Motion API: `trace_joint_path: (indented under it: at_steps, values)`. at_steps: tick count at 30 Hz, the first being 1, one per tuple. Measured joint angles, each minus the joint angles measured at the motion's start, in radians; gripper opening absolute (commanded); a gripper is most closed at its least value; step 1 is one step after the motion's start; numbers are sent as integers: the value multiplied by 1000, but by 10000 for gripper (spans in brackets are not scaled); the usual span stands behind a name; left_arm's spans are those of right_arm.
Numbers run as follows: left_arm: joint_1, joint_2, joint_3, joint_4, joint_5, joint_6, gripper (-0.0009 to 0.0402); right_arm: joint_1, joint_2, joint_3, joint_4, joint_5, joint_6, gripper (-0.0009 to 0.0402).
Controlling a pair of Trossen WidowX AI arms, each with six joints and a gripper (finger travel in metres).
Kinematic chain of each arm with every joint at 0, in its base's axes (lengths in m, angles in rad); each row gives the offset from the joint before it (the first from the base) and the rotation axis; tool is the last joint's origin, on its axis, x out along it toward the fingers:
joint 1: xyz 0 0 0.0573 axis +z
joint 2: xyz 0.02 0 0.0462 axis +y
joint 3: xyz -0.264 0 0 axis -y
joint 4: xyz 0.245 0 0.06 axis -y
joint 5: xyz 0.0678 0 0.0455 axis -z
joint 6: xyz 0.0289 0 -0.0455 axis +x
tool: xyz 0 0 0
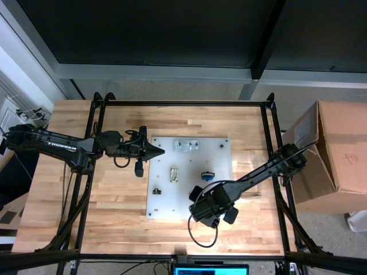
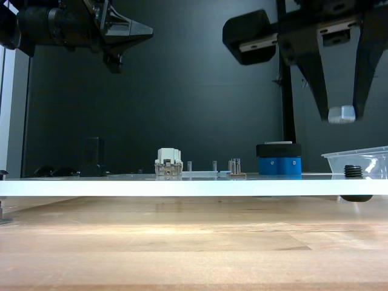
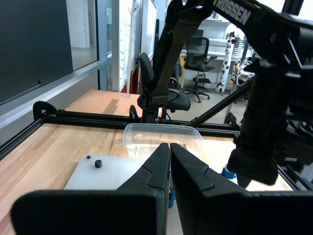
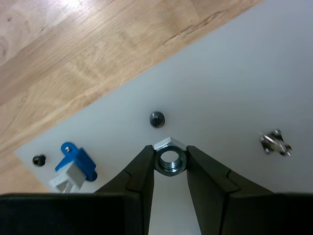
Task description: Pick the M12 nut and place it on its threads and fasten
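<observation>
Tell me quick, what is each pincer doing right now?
Left pincer: closed, empty, high over the board's left edge.
Right pincer: closed on the silver nut, held above the board, clear of its stud.

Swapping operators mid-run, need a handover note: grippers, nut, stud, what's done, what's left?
Left gripper: shut, empty, raised over the board's left edge, toward its far side.
Right gripper: shut on the nut, raised over the board's near right part.
Stud: bare, ribs showing. The nut hangs well above it and is not lined up with it in the right wrist view.
Done: nut picked.
Left: set the nut on the stud, then fasten.
</observation>
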Motion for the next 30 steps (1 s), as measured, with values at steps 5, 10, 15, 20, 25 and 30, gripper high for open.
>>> trace_joint_path:
  at_steps: [5, 10, 15, 20, 25, 30]
  values:
    - [0, 0, 0, 0, 0, 0, 0, 7, 19, -18, 33, -10, 0, 12]
    - [0, 0, 0, 0, 0, 0, 0, 10, 24, -39, 34, -10, 0, 12]
    - [0, 0, 0, 0, 0, 0, 0, 10, 24, -53, 41, -10, 0, 12]
    - [0, 0, 0, 0, 0, 0, 0, 10, 24, -77, 70, -10, 0, 12]
    - [0, 0, 0, 0, 0, 0, 0, 8, 24, -100, 86, -10, 0, 12]
    - [0, 0, 0, 0, 0, 0, 0, 7, 23, -105, 88, -10, 0, 12]
